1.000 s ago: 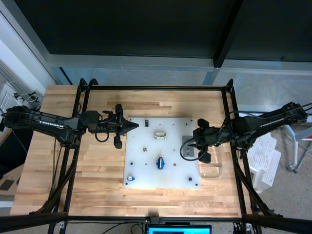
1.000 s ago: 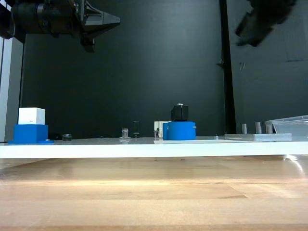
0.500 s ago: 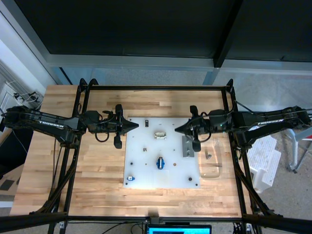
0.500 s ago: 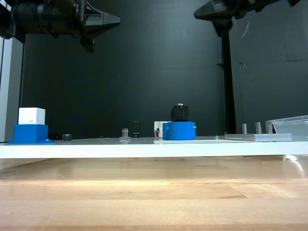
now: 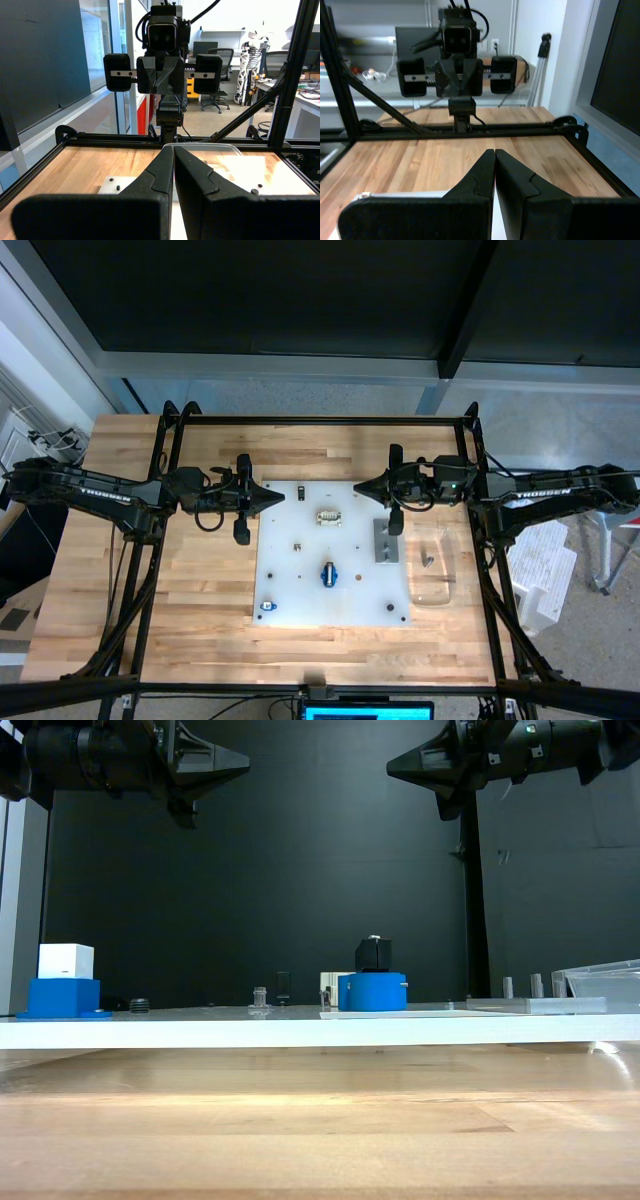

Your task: Remove the 16mm cylinder and place in the container

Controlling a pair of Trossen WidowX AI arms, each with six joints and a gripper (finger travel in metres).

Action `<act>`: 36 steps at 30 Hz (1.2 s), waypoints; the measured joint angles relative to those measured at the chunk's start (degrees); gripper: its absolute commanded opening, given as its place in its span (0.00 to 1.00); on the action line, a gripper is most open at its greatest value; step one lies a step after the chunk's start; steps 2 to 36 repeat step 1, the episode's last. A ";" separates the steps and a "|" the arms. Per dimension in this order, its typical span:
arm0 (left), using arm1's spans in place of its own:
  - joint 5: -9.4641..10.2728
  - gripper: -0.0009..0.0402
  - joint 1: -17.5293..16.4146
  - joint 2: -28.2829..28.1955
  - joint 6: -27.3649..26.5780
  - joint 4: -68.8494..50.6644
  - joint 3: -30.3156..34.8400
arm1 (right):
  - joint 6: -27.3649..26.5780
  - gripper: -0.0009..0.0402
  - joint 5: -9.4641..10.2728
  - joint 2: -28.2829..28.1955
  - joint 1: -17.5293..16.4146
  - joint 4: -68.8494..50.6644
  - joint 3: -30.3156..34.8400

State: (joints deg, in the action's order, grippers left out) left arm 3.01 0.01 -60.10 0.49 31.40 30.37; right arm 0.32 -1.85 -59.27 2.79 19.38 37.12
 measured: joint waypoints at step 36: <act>0.00 0.02 0.00 0.00 0.02 -0.02 -0.02 | 0.31 0.02 0.02 0.00 0.00 1.03 -0.50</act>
